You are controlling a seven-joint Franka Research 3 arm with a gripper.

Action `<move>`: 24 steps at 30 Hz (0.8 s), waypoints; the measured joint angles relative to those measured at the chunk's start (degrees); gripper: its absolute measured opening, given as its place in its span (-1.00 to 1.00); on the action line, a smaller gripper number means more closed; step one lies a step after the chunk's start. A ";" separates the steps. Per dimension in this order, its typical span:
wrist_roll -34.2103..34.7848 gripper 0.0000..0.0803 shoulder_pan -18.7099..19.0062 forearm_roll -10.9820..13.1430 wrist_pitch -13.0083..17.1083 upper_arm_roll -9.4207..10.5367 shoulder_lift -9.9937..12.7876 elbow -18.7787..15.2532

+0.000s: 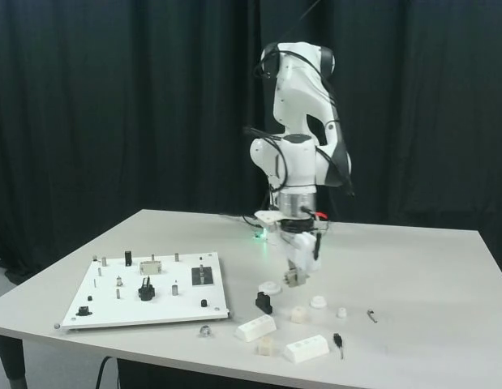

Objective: Place waterproof.

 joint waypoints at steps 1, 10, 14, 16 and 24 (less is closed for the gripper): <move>0.45 -0.22 0.26 0.02 0.47 0.25 0.54 0.35; 4.22 -0.22 0.82 0.19 1.66 3.35 6.11 5.69; 5.00 -0.22 0.82 0.29 1.57 4.22 8.89 8.69; 5.18 -0.22 0.82 0.33 1.39 4.51 10.19 10.08; 5.22 -0.22 0.79 0.38 -1.63 5.23 14.90 15.65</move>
